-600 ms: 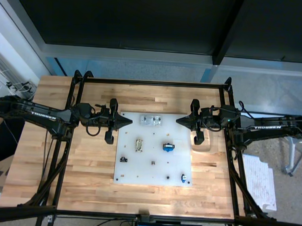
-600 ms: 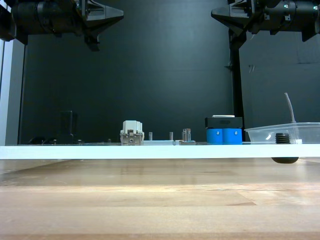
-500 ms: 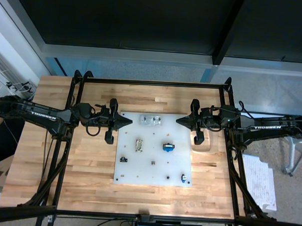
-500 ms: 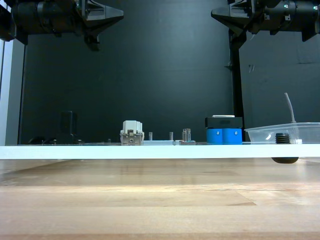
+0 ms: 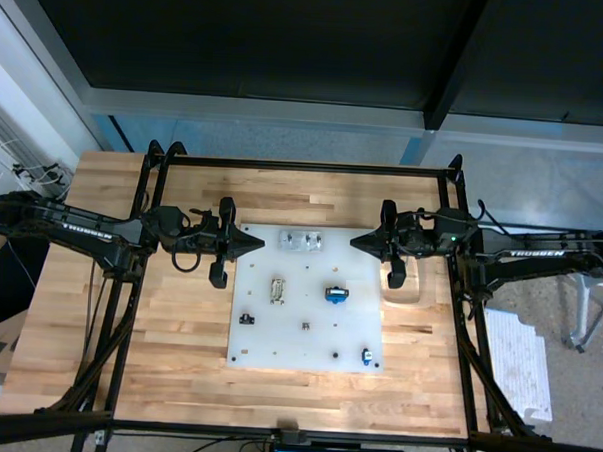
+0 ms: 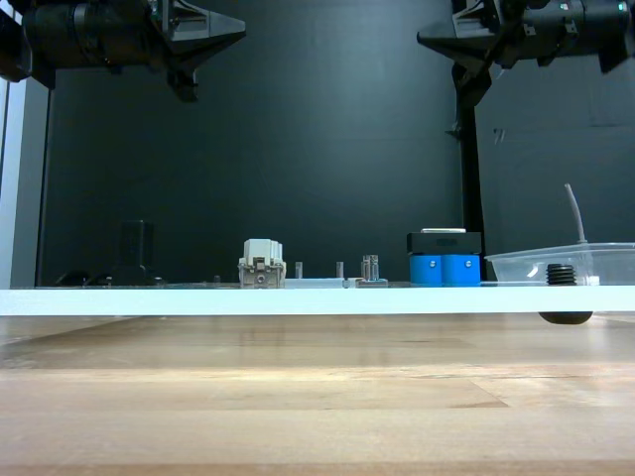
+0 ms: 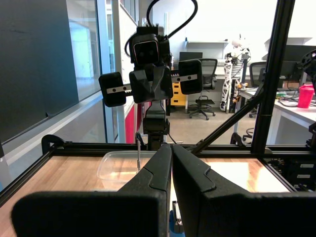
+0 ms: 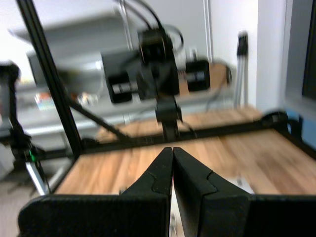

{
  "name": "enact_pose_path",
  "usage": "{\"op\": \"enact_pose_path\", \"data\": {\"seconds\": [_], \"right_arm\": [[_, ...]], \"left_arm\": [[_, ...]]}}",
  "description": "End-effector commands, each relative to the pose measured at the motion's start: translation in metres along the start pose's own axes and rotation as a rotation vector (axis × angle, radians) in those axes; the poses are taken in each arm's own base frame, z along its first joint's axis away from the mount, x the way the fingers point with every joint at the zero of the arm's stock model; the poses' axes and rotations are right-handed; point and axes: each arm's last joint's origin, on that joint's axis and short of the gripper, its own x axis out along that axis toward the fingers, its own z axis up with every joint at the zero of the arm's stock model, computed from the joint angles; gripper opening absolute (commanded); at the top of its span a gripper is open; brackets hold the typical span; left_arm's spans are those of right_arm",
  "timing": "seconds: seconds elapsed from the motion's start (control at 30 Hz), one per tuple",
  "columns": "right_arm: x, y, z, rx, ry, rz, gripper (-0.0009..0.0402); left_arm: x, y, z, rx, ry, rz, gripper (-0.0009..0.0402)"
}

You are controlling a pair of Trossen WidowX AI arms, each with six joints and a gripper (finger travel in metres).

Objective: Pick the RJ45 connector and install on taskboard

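Note:
The white taskboard (image 5: 296, 348) lies in the middle of the table, carrying a beige connector (image 5: 277, 290), a blue socket (image 5: 336, 294) and a silver block (image 5: 303, 242). I cannot make out the RJ45 connector itself. A thin pale cable (image 6: 573, 213) stands up out of the clear tray (image 6: 556, 260). My left gripper (image 5: 261, 243) hovers high over the board's far left corner, shut and empty. My right gripper (image 5: 354, 242) hangs high by the far right corner next to the tray, also shut with nothing held.
The clear tray (image 5: 415, 295) sits off the board's right edge with a small black ribbed part (image 6: 561, 273) in it. A black frame (image 5: 304, 167) surrounds the wooden table. Both arms reach in well above the board's fittings (image 6: 370, 270).
The right arm has shifted slightly, its gripper a little up and toward the board. The left arm has stayed still.

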Motion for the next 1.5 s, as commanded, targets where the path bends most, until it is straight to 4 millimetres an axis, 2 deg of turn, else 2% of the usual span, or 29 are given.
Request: {"op": "enact_pose_path", "data": {"seconds": [0.03,0.23,0.4,0.7,0.9,1.13,1.3,1.5], "right_arm": [[-0.002,0.001,0.008,-0.027,0.160,-0.024,0.0000],[-0.020,0.005,0.020,-0.053,0.492,-0.068,0.0000],[-0.037,0.007,0.025,-0.056,0.683,-0.091,0.0000],[-0.057,0.008,0.019,-0.046,0.914,-0.115,0.0000],[-0.071,0.005,0.010,-0.098,1.079,-0.210,0.0000],[-0.073,0.003,0.002,-0.115,1.143,-0.233,0.0002],[-0.070,-0.002,-0.013,-0.151,1.200,-0.275,0.0026],[-0.062,-0.008,-0.031,-0.162,1.218,-0.288,0.0099]], "left_arm": [[0.000,0.000,0.000,0.000,0.000,0.000,0.0000],[0.000,0.000,0.000,0.000,0.000,0.000,0.0000],[0.000,0.000,0.000,0.000,0.000,0.000,0.0000],[0.000,0.000,0.000,0.000,-0.001,0.000,0.0000],[0.000,0.000,0.000,0.000,0.000,0.000,0.0000],[0.000,0.000,0.000,0.000,0.000,0.000,0.0000],[0.000,0.000,0.000,0.000,0.000,0.000,0.0000],[0.000,0.000,0.000,0.000,0.000,0.000,0.0000]]}}
